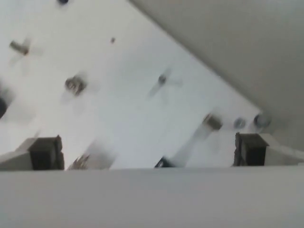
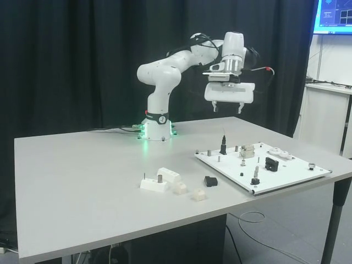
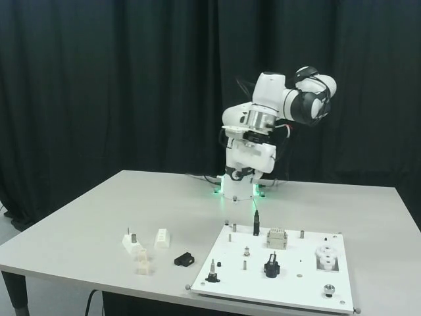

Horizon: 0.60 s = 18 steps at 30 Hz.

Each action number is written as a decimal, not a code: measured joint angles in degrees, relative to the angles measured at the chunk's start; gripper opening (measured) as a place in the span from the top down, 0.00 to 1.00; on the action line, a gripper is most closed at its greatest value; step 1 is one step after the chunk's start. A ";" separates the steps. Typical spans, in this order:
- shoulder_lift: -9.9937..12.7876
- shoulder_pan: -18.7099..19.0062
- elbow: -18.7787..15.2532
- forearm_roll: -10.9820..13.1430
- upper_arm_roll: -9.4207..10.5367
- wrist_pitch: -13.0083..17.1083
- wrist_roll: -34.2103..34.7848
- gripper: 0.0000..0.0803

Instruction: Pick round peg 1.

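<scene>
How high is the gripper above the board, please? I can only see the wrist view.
Observer: The gripper hangs high over the grey table, open, touching nothing.
Operator: Thank you. Is anything lying off the white board?
Observer: Yes. A group of white blocks and a small black part lie on the table beside the white board.
Operator: And where is the arm's base?
Observer: The base stands behind the board on the table, with a green light at its foot.
</scene>
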 joint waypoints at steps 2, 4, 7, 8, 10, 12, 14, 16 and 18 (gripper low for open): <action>-0.17 -0.70 -0.54 0.00 0.12 0.89 -1.54 0.00; -0.32 -1.53 -0.96 0.00 0.17 1.49 -2.90 0.00; -0.48 -3.00 -1.31 0.01 0.24 2.13 -5.31 0.00; -0.52 -3.57 -1.40 0.03 0.27 2.37 -6.19 0.00; -0.65 -4.70 -1.55 0.10 0.38 2.85 -8.06 0.00; -0.88 -5.93 -1.61 0.22 0.53 3.21 -10.17 0.00; -1.16 -7.30 -1.62 0.51 0.73 3.64 -12.47 0.00; -1.41 -8.76 -1.62 1.15 1.01 4.12 -15.11 0.00; -1.64 -10.29 -1.62 1.99 1.33 4.56 -18.16 0.00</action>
